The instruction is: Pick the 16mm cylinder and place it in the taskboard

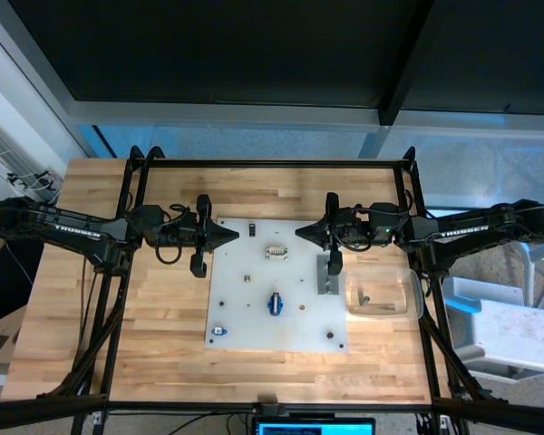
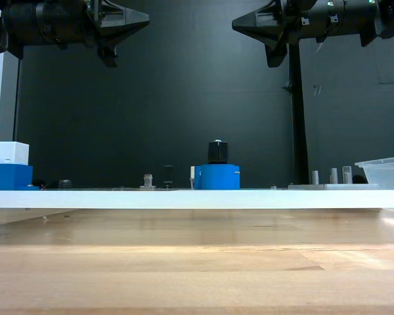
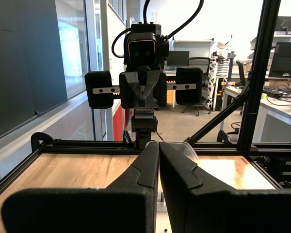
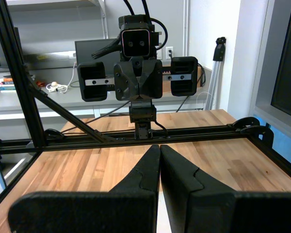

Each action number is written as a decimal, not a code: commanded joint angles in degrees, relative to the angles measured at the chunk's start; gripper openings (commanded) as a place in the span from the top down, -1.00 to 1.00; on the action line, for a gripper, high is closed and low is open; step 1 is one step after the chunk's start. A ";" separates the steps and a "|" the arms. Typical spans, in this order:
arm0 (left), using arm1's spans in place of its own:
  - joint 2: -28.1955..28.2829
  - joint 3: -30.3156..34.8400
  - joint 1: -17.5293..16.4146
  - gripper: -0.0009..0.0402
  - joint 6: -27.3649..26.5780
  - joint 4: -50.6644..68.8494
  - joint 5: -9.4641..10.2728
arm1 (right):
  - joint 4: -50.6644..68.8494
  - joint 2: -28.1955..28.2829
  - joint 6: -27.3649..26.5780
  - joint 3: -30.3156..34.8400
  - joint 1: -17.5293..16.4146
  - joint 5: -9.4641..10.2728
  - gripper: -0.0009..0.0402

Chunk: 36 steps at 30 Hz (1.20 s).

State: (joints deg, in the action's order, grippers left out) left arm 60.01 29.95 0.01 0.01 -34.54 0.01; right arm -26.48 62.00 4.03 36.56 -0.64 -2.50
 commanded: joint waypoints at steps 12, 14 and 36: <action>0.00 0.00 0.00 0.96 0.04 0.00 0.00 | -0.28 0.02 0.02 0.00 -0.04 1.09 0.96; 0.00 0.00 -0.02 0.96 0.02 0.02 0.00 | 0.17 -0.20 0.02 0.11 -0.04 1.09 0.96; 0.00 0.00 -0.02 0.96 0.04 0.00 0.00 | 58.34 -0.72 5.99 20.85 -0.79 1.03 0.96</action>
State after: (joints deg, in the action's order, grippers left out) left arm 59.99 29.95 0.01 0.03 -34.52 0.01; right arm 29.45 61.23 8.84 56.58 -1.37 -1.43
